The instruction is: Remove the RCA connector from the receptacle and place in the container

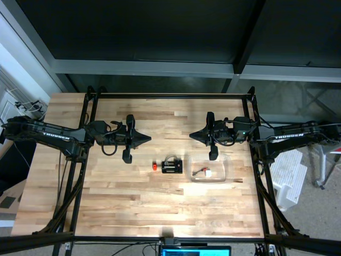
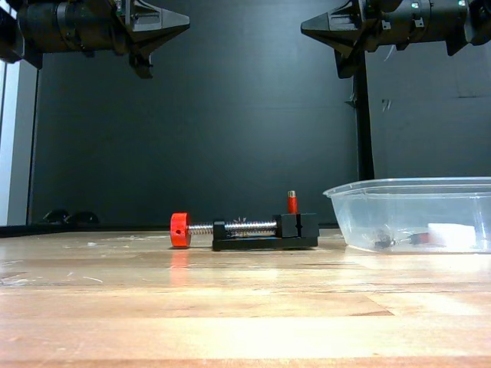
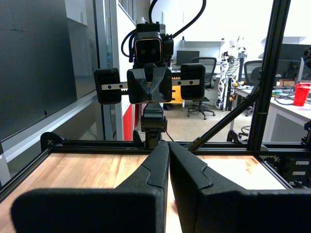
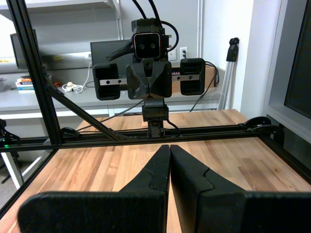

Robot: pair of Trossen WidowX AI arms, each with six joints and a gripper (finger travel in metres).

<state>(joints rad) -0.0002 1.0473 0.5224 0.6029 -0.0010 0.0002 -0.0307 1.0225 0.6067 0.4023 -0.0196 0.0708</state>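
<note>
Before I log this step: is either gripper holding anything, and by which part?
Nothing held. Left gripper and right gripper hover shut above the table; the RCA connector lies in the container.

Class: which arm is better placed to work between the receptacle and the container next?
Probably right: the right tool, shut, hangs raised near the container; the left tool, shut, is farther. The receptacle sits midway.

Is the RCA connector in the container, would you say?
In: the RCA connector lies inside the container, beside a white piece. The left gripper and right gripper hover shut overhead.
</note>
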